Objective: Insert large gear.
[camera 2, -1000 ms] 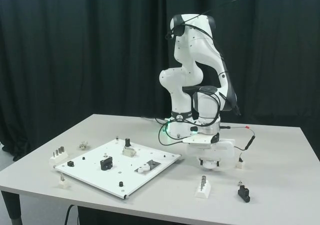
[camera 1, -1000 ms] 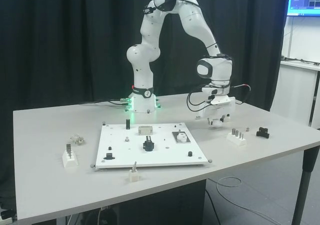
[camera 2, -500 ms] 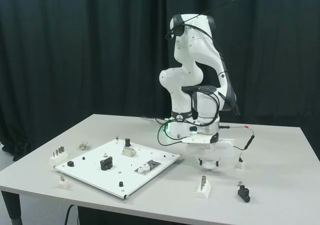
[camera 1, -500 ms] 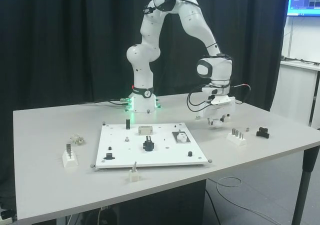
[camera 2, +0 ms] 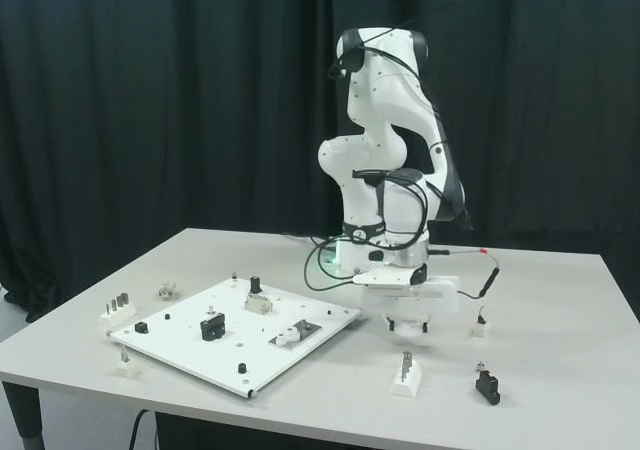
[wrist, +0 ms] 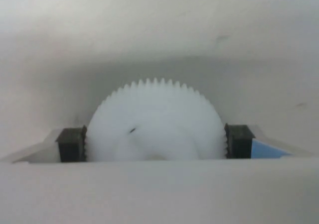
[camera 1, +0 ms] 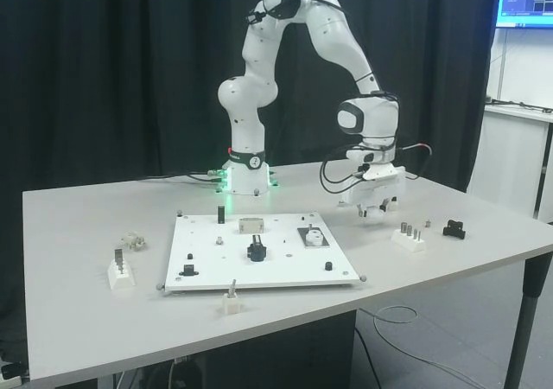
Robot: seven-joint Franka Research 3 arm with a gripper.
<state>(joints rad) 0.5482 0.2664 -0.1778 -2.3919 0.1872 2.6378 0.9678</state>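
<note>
Between the two black fingertips, seen from the wrist, sits the large gear: a white toothed disc, its flat face turned to the camera, its toothed rim pressed by one pad on each side. So the gripper is clamped on the gear, which hangs in the air above the grey table, not resting on anything.

Going left to right in the first room view, well off to the left of the jaws lie a small white block with pegs and a little loose part. Next comes the white assembly board with its black fixtures. Near the board's edge closest to the jaws is a grey plate carrying a small white piece; I judge that to be the gear station, though its shaft cannot be made out. Beyond the jaws to the right stand another white peg block and a black part.

What matters for the coming move: the seat lies to the left of the jaws and lower, with the gear carried just off the board's right edge. The gear's axis looks roughly vertical, so the arm likely needs a sideways carry, then a straight descent with the bore centred.
</note>
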